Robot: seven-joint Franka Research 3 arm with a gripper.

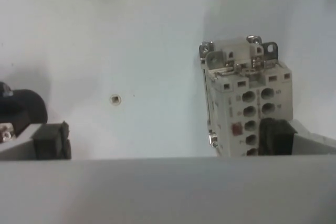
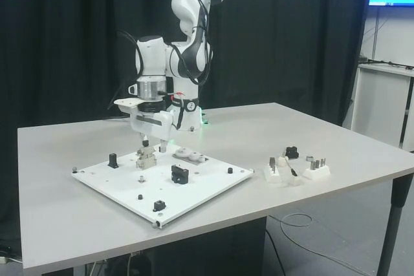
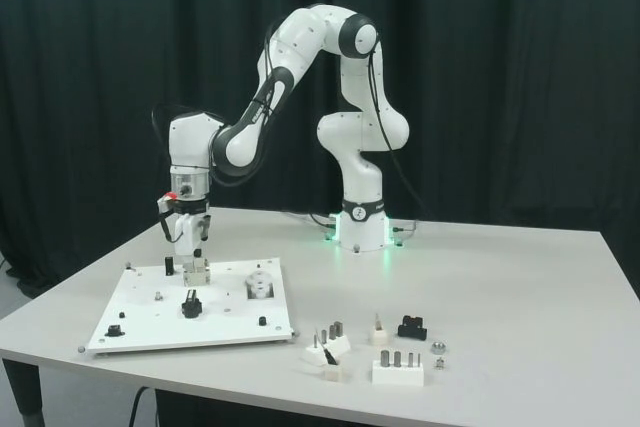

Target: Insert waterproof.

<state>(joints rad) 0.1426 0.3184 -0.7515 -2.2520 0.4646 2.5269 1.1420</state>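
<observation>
White plastic, the waterproof connector stands upright on the white board, near that board's back edge. Directly above the connector hangs the gripper, its black-padded fingers spread well apart, one pad touching the connector's side, clamping nothing. Beside the board, small fixtures sit on the grey table.

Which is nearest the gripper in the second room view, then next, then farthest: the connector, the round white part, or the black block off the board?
1. Connector, right under the gripper.
2. Round white part, on the board.
3. Black block, on the bare table.
</observation>
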